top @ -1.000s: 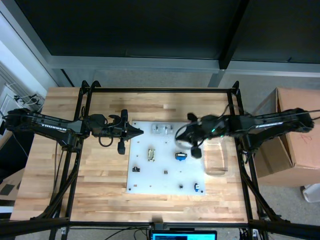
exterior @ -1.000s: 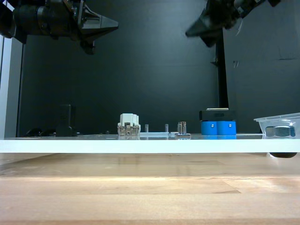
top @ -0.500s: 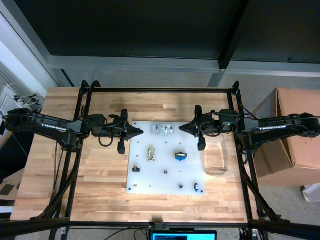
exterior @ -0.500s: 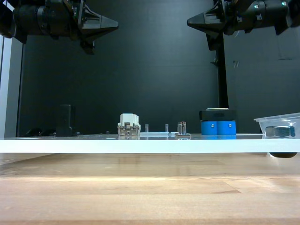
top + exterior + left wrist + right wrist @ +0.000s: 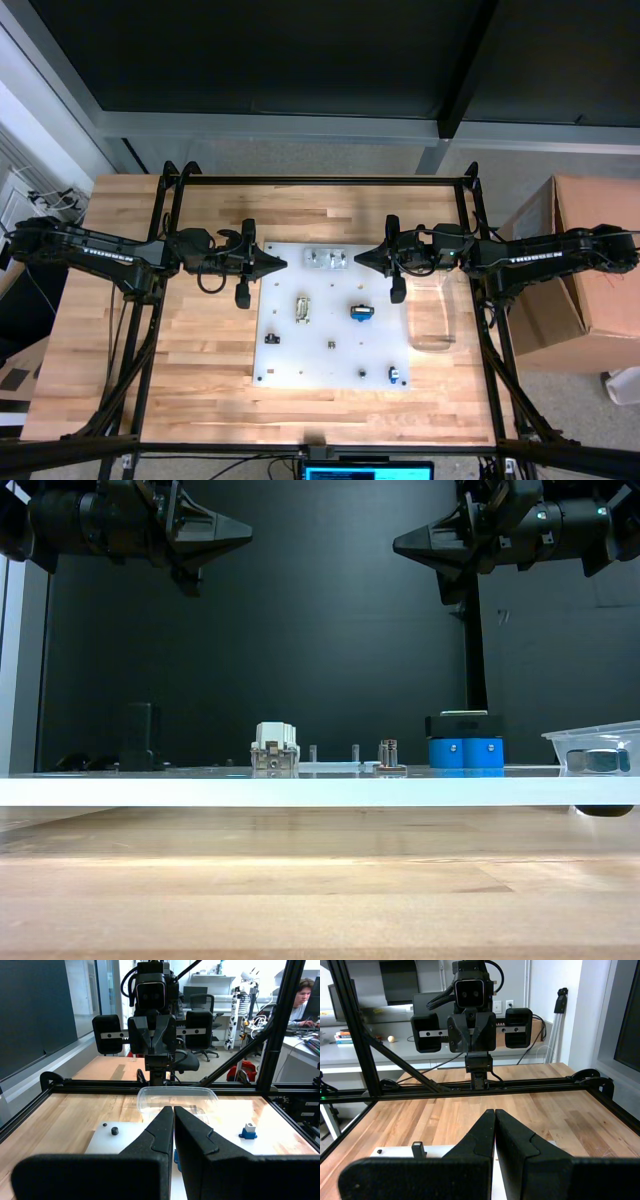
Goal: Pick the M12 nut and place it on its threads and fasten
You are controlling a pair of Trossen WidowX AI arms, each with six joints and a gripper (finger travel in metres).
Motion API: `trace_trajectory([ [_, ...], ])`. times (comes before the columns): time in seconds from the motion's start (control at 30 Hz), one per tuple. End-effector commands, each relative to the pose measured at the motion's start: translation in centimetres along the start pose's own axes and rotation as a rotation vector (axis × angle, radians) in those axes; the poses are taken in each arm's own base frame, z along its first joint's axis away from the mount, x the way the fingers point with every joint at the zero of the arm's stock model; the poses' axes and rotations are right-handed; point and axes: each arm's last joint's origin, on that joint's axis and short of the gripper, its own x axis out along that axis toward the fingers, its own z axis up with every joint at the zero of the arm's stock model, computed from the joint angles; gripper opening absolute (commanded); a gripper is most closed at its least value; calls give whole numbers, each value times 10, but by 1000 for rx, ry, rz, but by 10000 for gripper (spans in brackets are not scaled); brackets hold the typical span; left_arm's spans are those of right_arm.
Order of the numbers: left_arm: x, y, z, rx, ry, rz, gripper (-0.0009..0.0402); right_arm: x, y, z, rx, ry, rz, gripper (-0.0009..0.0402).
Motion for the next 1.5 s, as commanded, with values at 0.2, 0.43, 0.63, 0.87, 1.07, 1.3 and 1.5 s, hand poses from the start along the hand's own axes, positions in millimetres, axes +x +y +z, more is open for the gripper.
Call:
trace_trajectory([
  [0.2,0,0,0,0,0,0,0,0,1,1,8,-10,6,0],
  [0.43,0,0,0,0,0,0,0,0,1,1,8,-6,7,0],
  [0.63,0,0,0,0,0,0,0,0,0,-3,9,33,5,0],
  [0.87,0,0,0,0,0,0,0,0,1,-4,9,39,5,0],
  [1.07,0,0,0,0,0,0,0,0,1,-4,10,39,5,0],
  [1.3,0,0,0,0,0,0,0,0,0,-3,10,39,4,0],
  [1.5,0,0,0,0,0,0,0,0,0,-4,10,39,4,0],
])
